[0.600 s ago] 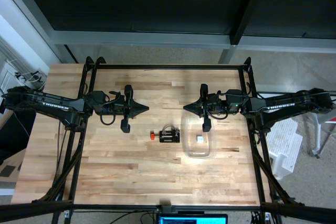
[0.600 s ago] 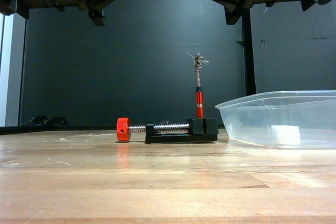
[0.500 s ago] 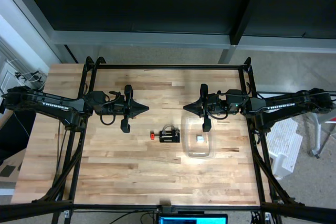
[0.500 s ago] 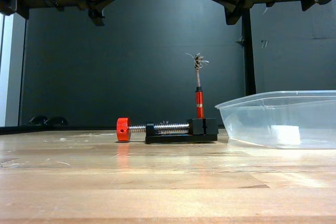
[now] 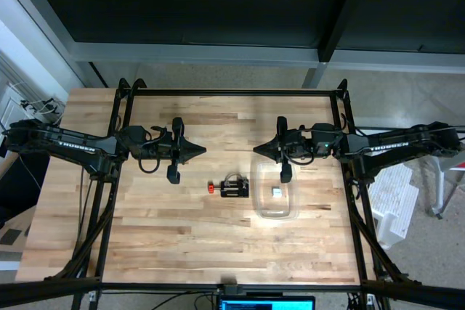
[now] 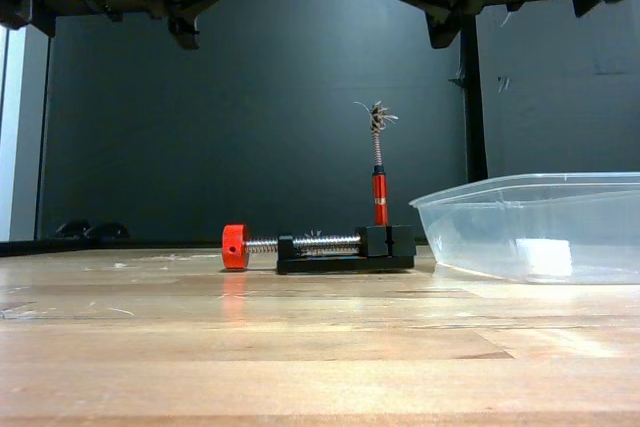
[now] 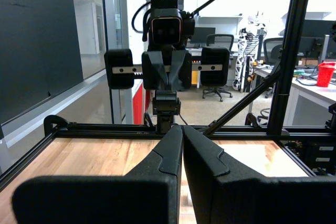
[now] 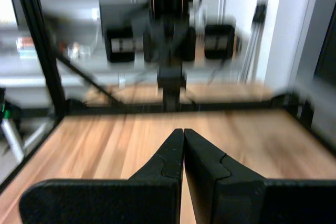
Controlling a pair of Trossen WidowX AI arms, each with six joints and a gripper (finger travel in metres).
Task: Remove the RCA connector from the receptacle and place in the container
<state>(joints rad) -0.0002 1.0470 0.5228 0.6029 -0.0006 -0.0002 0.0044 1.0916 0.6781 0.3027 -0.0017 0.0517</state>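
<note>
Both arms reach inward, held high above the wooden surface (image 5: 182, 241). The left end effector (image 5: 202, 150) and the right end effector (image 5: 256, 149) face each other tip to tip, well apart, each with its fingers pressed together and holding nothing. Between and below them lies the receptacle (image 5: 232, 189), a small black clamp with an orange-red knob. The RCA connector (image 6: 380, 195) stands upright in it, its frayed wire end topmost. Just beside the receptacle, on the right arm's side, sits the clear container (image 5: 276, 216), which holds a small white cube (image 5: 277, 192).
</note>
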